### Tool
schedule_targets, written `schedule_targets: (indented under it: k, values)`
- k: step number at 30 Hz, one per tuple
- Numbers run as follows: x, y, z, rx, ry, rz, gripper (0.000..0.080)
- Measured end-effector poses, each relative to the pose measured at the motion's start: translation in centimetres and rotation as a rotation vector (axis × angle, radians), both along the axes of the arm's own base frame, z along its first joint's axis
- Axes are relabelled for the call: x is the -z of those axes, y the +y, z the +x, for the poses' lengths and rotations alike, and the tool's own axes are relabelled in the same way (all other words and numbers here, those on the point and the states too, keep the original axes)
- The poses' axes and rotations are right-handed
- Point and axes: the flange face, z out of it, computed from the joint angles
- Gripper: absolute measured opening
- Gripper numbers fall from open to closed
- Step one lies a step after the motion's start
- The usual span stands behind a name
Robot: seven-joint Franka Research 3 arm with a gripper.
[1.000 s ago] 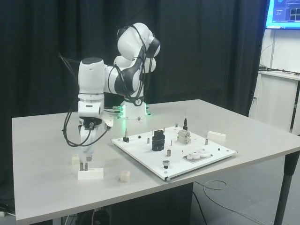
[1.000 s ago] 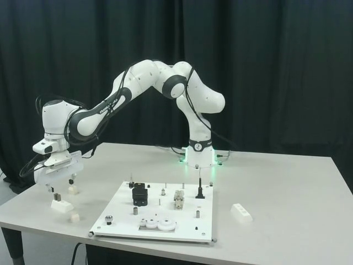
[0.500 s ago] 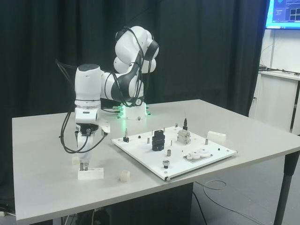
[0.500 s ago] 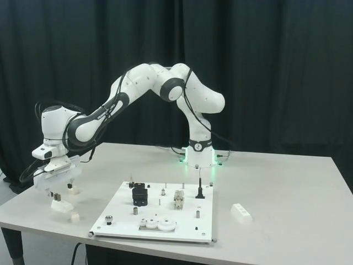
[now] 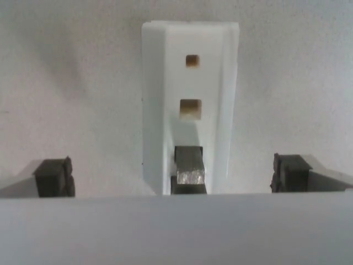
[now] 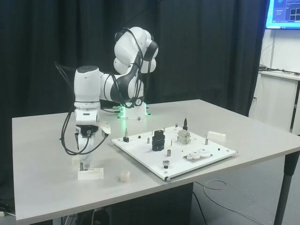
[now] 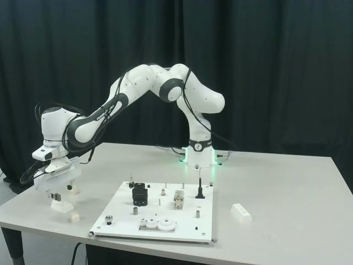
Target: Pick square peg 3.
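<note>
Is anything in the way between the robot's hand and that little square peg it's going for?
Nothing visible. In the wrist view the square peg stands in its white holder with both fingers open either side, and the gaps are bare.

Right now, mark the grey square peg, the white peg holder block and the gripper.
grey square peg (image 5: 190, 175): wrist view, on its shiny top face.
white peg holder block (image 5: 190, 83): wrist view, on the top surface between its two empty square holes.
gripper (image 5: 172, 175): wrist view, midway between the two black fingertips.
</note>
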Motion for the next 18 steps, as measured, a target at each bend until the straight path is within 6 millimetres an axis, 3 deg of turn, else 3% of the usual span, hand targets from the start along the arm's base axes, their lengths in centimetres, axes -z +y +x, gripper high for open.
schedule_targets:
  k: [18]
  values:
    - [1.3,-0.1,-0.2,-0.009,0.011,-0.001,0.0800]
